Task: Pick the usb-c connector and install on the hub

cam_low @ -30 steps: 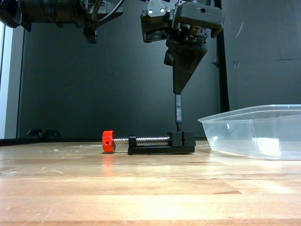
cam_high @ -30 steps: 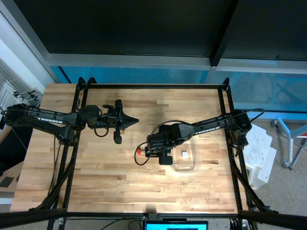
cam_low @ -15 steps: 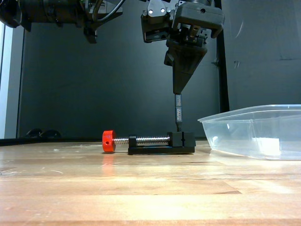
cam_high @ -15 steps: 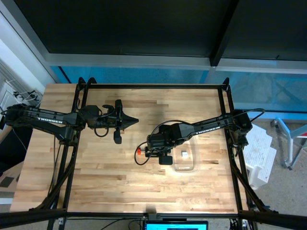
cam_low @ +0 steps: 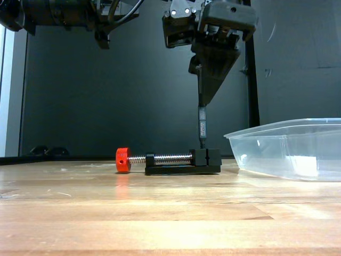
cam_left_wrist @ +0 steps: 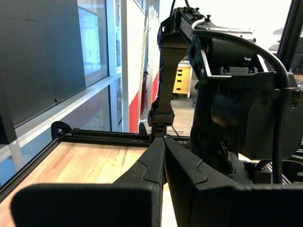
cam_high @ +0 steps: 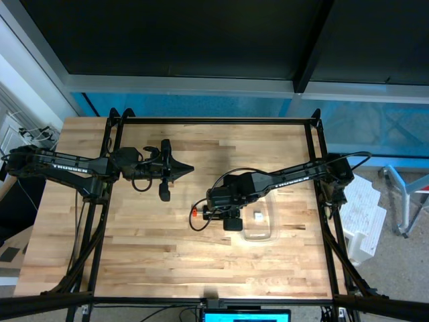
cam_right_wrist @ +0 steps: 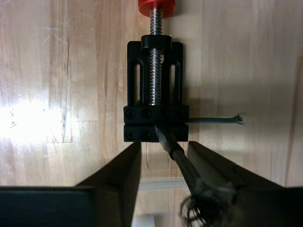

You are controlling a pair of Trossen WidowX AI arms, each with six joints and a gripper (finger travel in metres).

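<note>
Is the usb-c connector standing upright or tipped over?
Upright: the usb-c connector rises vertically from the hub under the open right gripper; left gripper parked at left.

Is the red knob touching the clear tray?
No: the red knob sits at the hub end farthest from the clear tray; right gripper hangs above the hub, left gripper far left.

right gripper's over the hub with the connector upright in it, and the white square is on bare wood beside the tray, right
Only the white square is wrong: the high view shows it inside the clear tray. The right gripper is over the hub with the usb-c connector upright in it; the left gripper hangs over the table's left part.
</note>
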